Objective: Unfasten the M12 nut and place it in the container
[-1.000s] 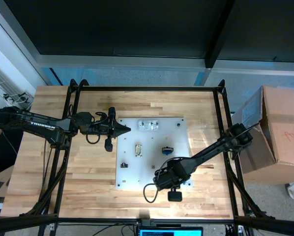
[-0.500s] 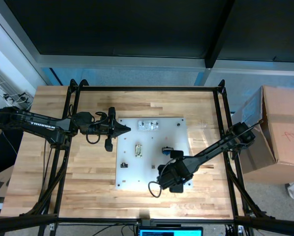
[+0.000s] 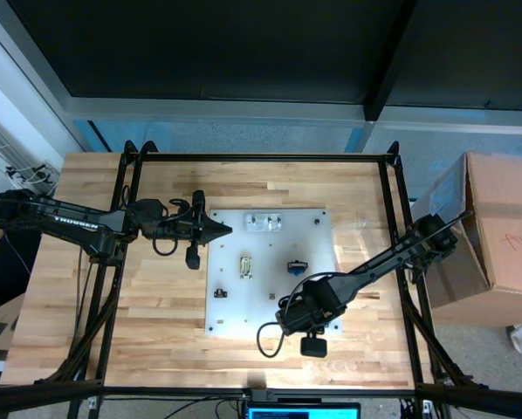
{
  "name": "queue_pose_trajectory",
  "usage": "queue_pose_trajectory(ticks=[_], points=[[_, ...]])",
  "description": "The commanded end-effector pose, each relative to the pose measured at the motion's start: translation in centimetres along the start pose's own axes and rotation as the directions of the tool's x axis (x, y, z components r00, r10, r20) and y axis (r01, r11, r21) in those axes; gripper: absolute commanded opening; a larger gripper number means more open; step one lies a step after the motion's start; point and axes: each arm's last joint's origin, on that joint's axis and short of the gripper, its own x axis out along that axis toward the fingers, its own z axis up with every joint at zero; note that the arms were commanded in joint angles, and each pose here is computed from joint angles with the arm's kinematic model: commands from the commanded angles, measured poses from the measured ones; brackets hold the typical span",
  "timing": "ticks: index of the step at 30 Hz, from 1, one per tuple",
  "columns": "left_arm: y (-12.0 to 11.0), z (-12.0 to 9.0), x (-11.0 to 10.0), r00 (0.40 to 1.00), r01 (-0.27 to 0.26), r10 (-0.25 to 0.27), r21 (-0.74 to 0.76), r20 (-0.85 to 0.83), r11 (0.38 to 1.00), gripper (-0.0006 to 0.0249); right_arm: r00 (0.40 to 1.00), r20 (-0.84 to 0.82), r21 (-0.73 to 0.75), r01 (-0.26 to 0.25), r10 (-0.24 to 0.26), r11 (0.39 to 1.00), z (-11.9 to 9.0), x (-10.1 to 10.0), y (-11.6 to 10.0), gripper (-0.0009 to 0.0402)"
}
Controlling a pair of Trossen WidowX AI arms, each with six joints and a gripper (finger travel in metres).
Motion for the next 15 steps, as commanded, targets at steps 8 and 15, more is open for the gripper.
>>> queue_pose_trajectory(ticks=[8, 15], points=[[0.0, 0.0, 0.0, 1.000, 0.000, 0.000, 0.000, 0.000, 1.000, 0.0000, 0.999, 0.009, -0.008, 0.033, -0.033, 0.999, 0.9, 2.9, 0.2, 0.0000], [0.0, 0.0, 0.0, 1.000, 0.000, 0.000, 0.000, 0.000, 1.000, 0.0000, 0.998, 0.006, -0.011, 0.055, -0.055, 0.998, 0.9, 3.4, 0.0, 0.0000]])
